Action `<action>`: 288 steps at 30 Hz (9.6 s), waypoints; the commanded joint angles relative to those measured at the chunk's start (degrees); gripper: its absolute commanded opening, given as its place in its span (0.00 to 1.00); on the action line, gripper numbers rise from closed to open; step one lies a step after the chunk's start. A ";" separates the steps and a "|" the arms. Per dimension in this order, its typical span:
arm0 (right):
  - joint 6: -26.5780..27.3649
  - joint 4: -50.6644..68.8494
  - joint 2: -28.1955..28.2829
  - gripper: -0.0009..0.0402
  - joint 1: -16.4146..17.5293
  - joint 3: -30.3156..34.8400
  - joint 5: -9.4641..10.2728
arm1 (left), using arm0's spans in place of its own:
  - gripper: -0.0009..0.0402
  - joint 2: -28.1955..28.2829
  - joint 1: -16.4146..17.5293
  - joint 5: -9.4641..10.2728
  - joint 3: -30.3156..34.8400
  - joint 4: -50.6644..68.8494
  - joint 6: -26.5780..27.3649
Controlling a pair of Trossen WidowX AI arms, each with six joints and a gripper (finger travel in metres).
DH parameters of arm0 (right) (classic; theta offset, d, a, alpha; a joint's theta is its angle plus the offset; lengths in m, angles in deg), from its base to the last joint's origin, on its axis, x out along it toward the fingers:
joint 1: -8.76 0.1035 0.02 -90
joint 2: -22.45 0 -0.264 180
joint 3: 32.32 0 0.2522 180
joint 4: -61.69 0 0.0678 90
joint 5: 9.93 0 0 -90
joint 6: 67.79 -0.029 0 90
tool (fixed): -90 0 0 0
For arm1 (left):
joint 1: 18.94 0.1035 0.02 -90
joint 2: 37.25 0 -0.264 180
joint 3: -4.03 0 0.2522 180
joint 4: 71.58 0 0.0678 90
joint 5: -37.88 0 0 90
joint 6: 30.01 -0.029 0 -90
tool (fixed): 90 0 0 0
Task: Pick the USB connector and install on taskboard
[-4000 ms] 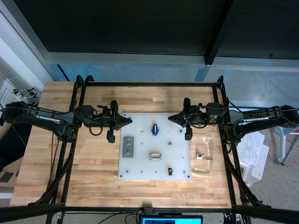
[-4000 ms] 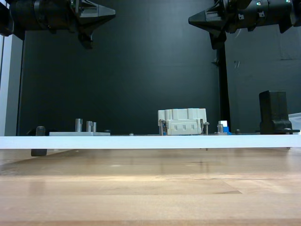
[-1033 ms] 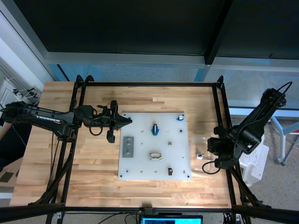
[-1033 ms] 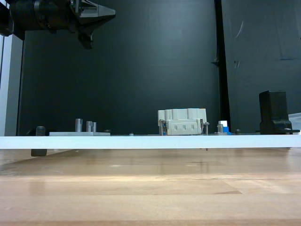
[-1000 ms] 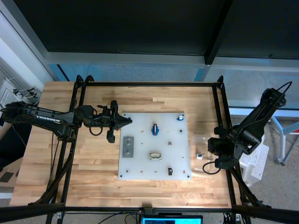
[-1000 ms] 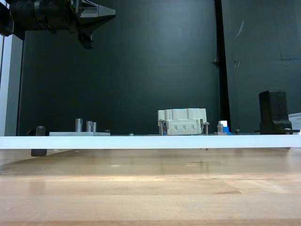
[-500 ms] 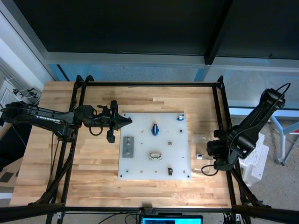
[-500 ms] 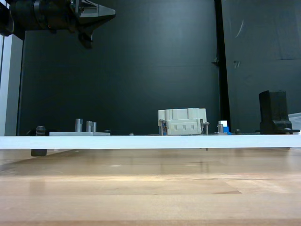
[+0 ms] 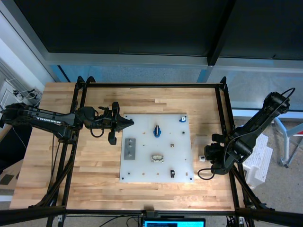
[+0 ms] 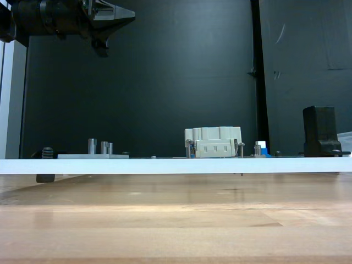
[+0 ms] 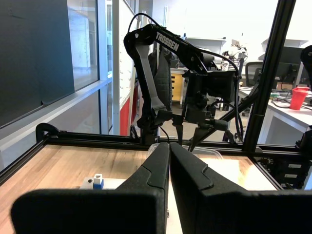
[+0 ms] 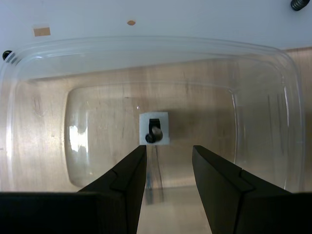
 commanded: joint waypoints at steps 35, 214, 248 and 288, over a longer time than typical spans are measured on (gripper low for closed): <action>3.74 -11.41 5.09 0.36 -3.67 -5.79 1.07 | 0.02 0.00 0.00 0.00 0.00 0.00 -0.02; 18.25 -9.29 37.68 0.02 -13.00 36.76 4.13 | 0.02 0.00 0.02 0.00 0.00 0.00 -0.02; 19.76 -9.44 37.24 0.02 -12.37 36.22 4.52 | 0.02 0.00 0.02 0.00 0.00 0.00 -0.02; 20.13 -14.12 36.81 0.02 -11.78 32.37 5.60 | 0.02 0.00 0.00 0.00 0.00 0.00 -0.02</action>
